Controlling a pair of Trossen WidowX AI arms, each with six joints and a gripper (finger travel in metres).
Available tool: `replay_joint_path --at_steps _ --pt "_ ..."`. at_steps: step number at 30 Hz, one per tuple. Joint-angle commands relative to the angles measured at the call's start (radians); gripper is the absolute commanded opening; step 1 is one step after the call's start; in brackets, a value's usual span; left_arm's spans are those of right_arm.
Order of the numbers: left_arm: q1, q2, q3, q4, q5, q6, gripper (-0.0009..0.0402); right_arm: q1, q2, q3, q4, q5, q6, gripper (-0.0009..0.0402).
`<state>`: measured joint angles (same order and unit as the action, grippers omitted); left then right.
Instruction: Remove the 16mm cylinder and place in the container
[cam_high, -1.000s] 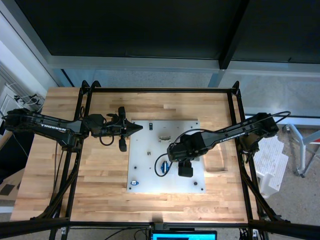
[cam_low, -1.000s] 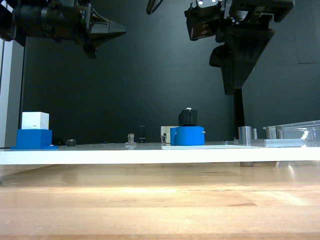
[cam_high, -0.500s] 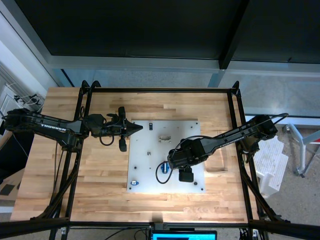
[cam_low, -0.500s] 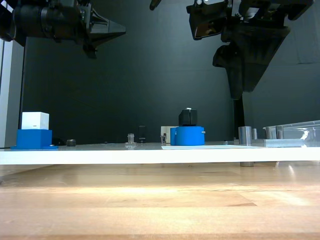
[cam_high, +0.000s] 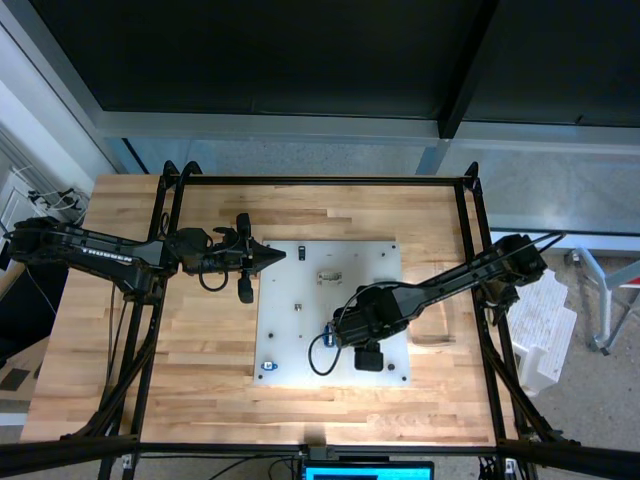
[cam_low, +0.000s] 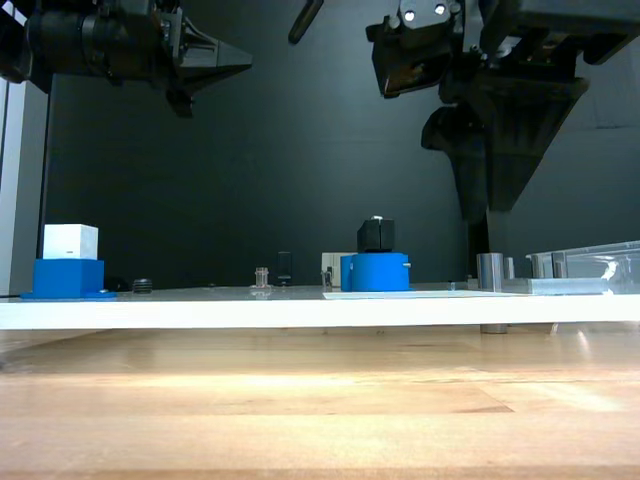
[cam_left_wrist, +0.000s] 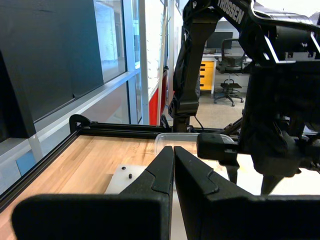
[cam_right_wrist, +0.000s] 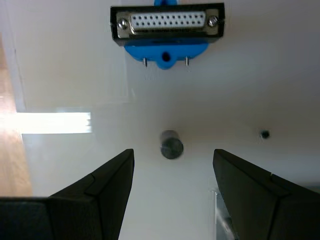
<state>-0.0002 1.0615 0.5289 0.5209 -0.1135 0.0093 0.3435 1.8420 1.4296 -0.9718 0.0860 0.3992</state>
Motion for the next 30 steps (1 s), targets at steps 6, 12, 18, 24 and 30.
replay_joint_path --at_steps 6,12,18,24,30 --pt "0.000 0.000 0.000 0.000 0.000 0.000 0.0000 0.015 0.021 -0.001 0.019 -0.005 0.010 0.0220" --pt "0.000 0.000 0.000 0.000 0.000 0.000 0.0000 0.026 0.034 -0.001 0.044 -0.003 0.013 0.0220" --pt "0.000 0.000 0.000 0.000 0.000 0.000 0.0000 0.030 0.050 -0.001 0.039 -0.005 0.013 0.0220" --pt "0.000 0.000 0.000 0.000 0.000 0.000 0.0000 0.034 0.066 -0.002 0.050 -0.010 0.015 0.0219" --pt "0.000 0.000 0.000 0.000 0.000 0.000 0.0000 0.039 0.068 -0.003 0.051 -0.008 0.015 0.0178"
